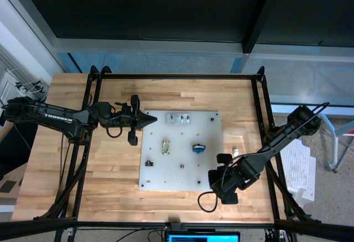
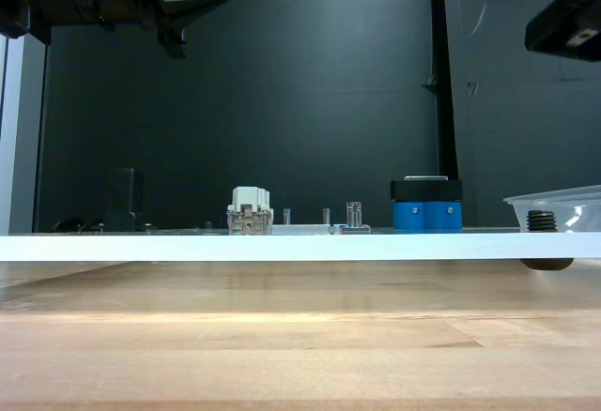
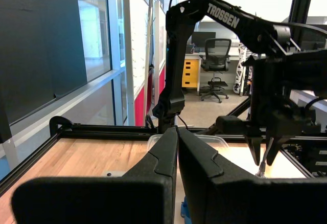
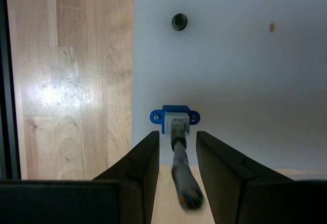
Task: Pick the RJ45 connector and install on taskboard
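The RJ45 connector (image 4: 177, 126) seems seated in the blue mount (image 4: 166, 115) at the five o'clock corner of the taskboard (image 4: 245, 55). The right gripper (image 4: 177, 134), fingers apart beside the cable (image 4: 180, 168), should be withdrawn straight. The left gripper (image 3: 177, 150), fingers together, is held at ten o'clock.

Table (image 1: 110, 164) looking like pale wood, shining softly. Taskboard (image 1: 171, 177) looking smooth, matt white. Left gripper (image 1: 151, 119) over its far-left corner, right gripper (image 4: 176, 141) over near-right edge: both looking matt black.

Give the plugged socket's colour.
Blue, right wrist view; right gripper over the socket, left gripper over taskboard's left edge.
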You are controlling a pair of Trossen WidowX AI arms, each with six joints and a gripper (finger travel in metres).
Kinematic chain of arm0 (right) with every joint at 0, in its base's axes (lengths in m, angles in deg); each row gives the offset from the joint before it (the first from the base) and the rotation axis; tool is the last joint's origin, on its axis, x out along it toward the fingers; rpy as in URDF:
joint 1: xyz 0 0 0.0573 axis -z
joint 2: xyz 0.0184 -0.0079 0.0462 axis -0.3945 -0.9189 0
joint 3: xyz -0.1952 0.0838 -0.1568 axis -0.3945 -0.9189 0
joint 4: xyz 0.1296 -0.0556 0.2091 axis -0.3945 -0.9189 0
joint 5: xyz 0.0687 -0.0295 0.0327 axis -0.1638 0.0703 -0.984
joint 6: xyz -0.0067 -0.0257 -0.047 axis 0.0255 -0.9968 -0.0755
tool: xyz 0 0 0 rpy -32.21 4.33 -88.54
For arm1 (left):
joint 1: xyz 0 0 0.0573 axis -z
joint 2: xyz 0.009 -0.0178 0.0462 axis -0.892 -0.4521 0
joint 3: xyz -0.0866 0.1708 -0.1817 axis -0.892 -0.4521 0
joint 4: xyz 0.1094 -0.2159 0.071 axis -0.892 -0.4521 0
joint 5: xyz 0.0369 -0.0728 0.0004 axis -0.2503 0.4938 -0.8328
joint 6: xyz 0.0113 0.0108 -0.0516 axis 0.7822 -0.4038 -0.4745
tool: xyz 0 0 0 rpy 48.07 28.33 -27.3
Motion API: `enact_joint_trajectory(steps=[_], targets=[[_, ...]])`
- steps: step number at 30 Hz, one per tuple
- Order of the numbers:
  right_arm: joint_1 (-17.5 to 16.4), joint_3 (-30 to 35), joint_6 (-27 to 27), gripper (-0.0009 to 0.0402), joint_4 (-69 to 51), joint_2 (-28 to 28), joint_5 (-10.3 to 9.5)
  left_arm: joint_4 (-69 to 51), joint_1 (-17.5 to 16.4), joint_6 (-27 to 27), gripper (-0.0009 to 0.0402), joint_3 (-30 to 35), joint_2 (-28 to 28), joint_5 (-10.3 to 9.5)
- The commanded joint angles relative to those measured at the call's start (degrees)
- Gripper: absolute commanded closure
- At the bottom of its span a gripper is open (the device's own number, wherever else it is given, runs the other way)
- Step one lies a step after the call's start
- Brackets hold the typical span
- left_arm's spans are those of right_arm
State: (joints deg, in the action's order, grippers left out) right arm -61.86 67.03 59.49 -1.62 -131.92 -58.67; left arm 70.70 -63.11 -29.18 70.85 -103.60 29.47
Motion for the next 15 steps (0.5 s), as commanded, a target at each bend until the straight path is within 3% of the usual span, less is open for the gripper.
enact_joint_trajectory(steps=[1, 15], targets=[[0.02, 0.68, 0.04, 0.0274, -1.07, 1.03, 0.17, 0.02, -0.02, 0.00, 0.0393, 0.02, 0.00, 0.00], [0.00, 3.17, 0.31, 0.0219, -5.20, 3.15, 0.15, 0.02, 0.00, 0.00, 0.0393, 0.02, 0.00, 0.00]])
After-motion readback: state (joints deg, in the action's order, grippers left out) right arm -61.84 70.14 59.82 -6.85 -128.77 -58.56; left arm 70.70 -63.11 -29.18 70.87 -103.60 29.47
